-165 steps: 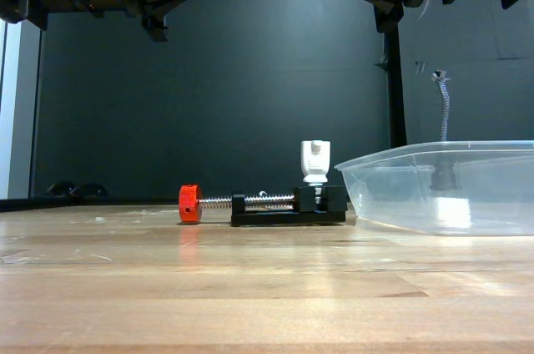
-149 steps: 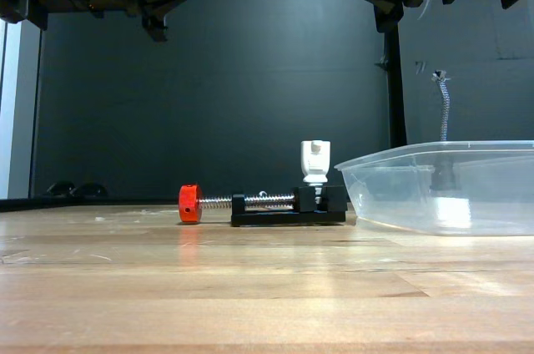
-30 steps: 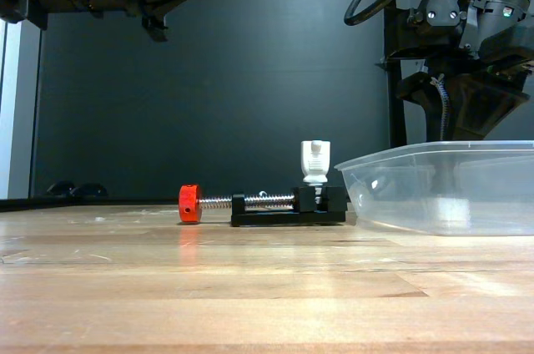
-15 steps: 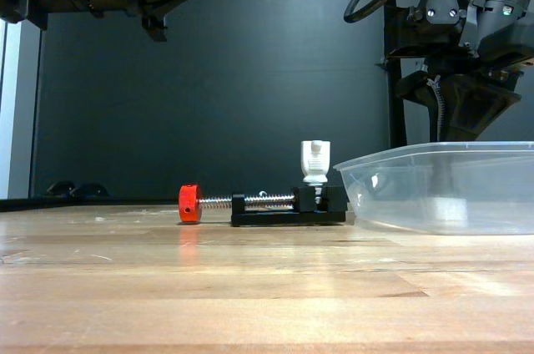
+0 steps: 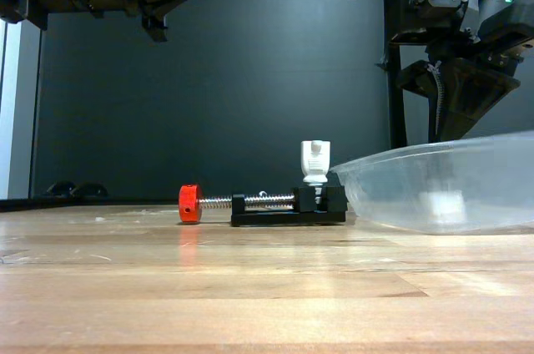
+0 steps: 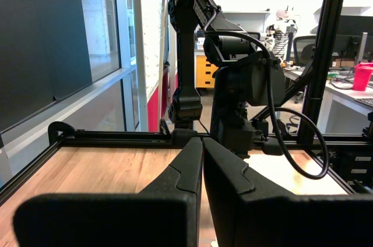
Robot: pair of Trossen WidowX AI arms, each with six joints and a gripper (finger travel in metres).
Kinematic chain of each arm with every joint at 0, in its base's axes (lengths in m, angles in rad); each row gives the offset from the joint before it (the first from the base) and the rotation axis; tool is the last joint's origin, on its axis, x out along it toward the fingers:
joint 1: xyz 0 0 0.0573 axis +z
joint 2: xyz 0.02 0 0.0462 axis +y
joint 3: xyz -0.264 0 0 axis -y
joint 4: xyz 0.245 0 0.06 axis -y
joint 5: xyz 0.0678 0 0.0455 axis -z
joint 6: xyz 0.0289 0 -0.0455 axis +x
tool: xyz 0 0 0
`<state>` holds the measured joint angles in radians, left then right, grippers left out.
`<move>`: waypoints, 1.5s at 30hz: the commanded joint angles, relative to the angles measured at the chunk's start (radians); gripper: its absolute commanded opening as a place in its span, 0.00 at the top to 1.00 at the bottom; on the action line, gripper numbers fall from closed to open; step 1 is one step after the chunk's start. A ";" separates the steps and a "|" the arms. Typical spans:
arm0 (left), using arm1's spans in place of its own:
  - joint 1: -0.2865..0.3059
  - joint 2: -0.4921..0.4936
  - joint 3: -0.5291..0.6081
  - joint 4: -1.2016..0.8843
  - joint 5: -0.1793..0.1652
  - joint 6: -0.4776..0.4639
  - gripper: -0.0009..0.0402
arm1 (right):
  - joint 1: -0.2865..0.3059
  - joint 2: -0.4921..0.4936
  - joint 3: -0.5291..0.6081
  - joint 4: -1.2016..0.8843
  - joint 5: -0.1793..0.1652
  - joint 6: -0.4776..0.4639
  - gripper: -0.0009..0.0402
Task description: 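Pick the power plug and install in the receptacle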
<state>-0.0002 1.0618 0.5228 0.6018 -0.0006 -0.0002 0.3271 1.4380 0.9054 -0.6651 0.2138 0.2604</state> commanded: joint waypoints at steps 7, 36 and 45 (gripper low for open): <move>0.000 0.000 0.000 0.000 0.000 0.000 0.98 | 0.000 -0.013 0.002 -0.005 0.000 0.001 0.98; 0.000 0.000 0.000 0.000 0.000 0.000 0.98 | -0.060 0.097 0.355 -0.194 0.005 -0.054 0.98; 0.000 0.000 0.000 0.000 0.000 0.000 0.98 | -0.081 0.211 0.459 -0.158 0.007 -0.102 0.98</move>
<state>-0.0002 1.0618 0.5228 0.6022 -0.0006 -0.0002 0.2508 1.6352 1.3514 -0.8234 0.2207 0.1646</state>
